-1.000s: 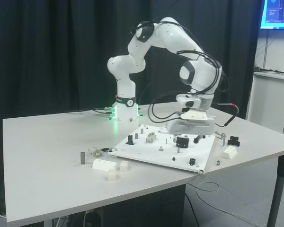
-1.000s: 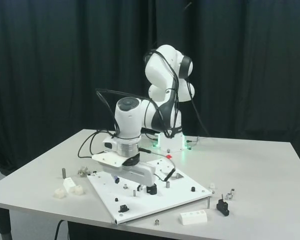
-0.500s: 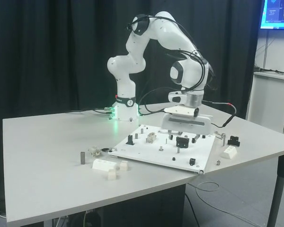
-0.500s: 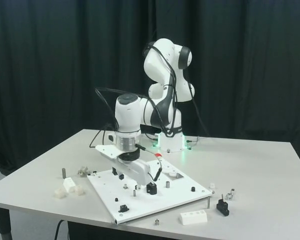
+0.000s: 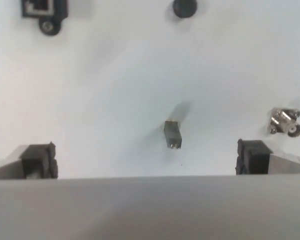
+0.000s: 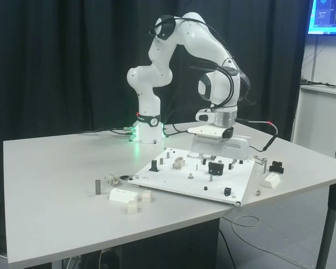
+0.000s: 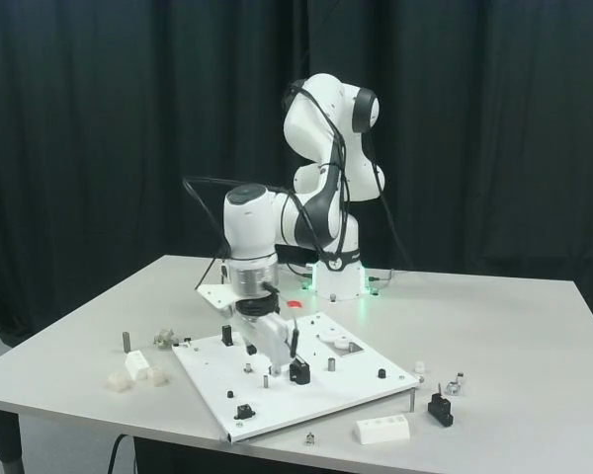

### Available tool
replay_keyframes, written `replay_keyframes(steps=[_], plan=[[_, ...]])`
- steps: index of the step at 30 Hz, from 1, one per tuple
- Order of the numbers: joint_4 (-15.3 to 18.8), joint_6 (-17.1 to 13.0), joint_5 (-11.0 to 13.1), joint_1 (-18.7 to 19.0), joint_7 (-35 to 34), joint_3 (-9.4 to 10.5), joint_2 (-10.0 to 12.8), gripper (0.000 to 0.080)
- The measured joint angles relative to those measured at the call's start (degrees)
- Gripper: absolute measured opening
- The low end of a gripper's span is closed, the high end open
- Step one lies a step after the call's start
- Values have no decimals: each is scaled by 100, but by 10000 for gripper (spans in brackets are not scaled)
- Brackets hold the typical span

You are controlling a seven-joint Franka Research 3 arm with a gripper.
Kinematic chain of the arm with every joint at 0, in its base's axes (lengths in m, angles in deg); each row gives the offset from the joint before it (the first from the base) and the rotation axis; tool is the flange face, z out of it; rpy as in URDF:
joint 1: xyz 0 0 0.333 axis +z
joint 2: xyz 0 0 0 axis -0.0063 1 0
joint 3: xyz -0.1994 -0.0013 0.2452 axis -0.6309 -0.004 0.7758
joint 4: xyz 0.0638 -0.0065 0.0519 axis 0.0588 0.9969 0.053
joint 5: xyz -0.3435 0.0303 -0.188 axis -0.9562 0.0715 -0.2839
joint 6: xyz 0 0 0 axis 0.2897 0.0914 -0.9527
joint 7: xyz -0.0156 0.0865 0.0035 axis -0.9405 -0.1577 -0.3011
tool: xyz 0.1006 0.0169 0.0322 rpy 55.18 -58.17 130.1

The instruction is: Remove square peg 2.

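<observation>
One small grey peg (image 5: 172, 134) stands upright on the white board (image 5: 115, 100), and in the wrist view it sits between the two black fingertips (image 5: 39, 160), nearer the far one than the middle. The gripper (image 5: 145, 159) hangs above the board with its jaws wide apart and nothing held. I judge this peg to be the square peg the task names, though from the room views it is too small to be sure which post it is.

To do the step well, the arm should shift sideways until the peg lies midway between the fingertips, then come straight down so the pads meet its flat sides, not its corners. The close should be firm, and the pull should go straight up along the peg's own axis, since any tilt could jam it in its hole. A small metal connector (image 5: 285, 121) sits just beside one fingertip, so the descent must keep off it.

From the first room view, the white board (image 6: 173, 182) rests on short legs on the grey table (image 6: 50, 190), with several black and grey fittings standing on it. Loose white blocks (image 6: 124, 195) and a grey post (image 6: 96, 186) lie on the table near the board's corner. Black curtains (image 7: 99, 118) hang behind the white arm (image 7: 326, 128), and green lights glow at its base.
</observation>
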Motion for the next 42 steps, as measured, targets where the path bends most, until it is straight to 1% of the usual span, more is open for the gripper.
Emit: replay_keyframes(steps=[6,9,14,21,27,35,42], plan=[[70,-135,18,0,-650,-34,0,800],[101,-215,18,0,-761,-40,0,800],[208,-435,18,0,-891,-42,0,800],[441,-789,18,7,-877,-37,-1,800],[661,-1045,17,41,-447,-18,-2,800],[867,-1265,17,75,-402,45,-14,800],[991,-1422,17,135,-407,50,-34,800]])
